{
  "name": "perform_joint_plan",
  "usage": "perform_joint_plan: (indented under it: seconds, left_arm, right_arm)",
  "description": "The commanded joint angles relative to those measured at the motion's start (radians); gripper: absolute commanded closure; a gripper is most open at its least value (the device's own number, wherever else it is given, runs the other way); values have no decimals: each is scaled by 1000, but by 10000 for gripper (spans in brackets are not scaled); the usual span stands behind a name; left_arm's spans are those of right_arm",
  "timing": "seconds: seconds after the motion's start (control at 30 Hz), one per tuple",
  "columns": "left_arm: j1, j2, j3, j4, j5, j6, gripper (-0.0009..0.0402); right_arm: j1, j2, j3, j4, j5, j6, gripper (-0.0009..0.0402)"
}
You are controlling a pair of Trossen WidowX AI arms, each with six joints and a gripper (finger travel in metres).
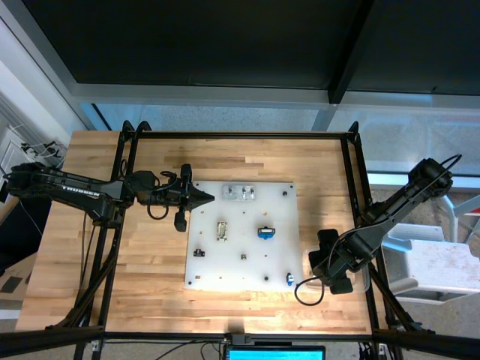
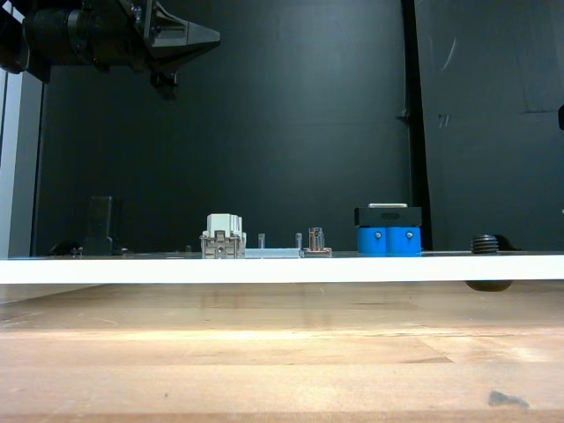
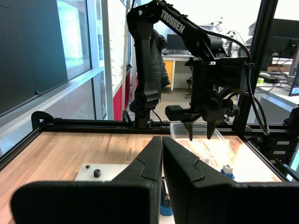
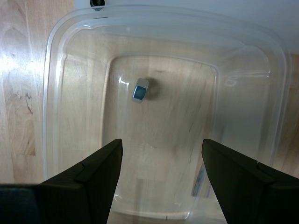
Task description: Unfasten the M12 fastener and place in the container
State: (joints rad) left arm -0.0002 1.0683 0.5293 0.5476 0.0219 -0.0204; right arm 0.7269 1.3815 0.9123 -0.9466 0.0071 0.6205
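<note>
Overhead first: shows the right hand [image 1: 328, 262] hanging over the clear container [image 1: 358, 285], just off the right edge of the white board [image 1: 240, 247], and the left hand [image 1: 208, 198] raised at the board's far left edge, well apart from it. Tells nothing of what lies inside the tub. Down at worktop [image 2: 264, 352] level: shows the black stud [image 2: 485, 244] with its ribs bare and nothing on top, to the right of the blue connector [image 2: 388, 236]; catches the left hand high up and none of the right. Through the left wrist camera: two fingers [image 3: 140, 177] pressed together on nothing, and across the board the right hand with its tips spread above the container. Through the right wrist camera: settles the matter, looking straight down between two wide-apart, empty tips onto the M12 nut [image 4: 140, 90], lying loose on the container's floor and touching neither side wall. Reads as unfastening and placing both done, with only the withdrawal left. Could yet go wrong there: drawn sideways before lifting, might clip the rim, and so light a tub would likely slide or tip and let the nut roll out. Could also nudge the tub against the board's edge. Safest lifted straight up first, tips kept apart.
</note>
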Motion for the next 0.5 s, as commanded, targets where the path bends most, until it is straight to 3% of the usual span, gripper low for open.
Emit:
perform_joint_plan:
  seconds: [0.03,0.5]
  left_arm:
    - [0,0,0,0,0,0,393]
    - [0,0,0,0,0,0,393]
  right_arm:
    - [0,0,0,1,0,0,155]
    - [0,0,0,23,0,0,155]
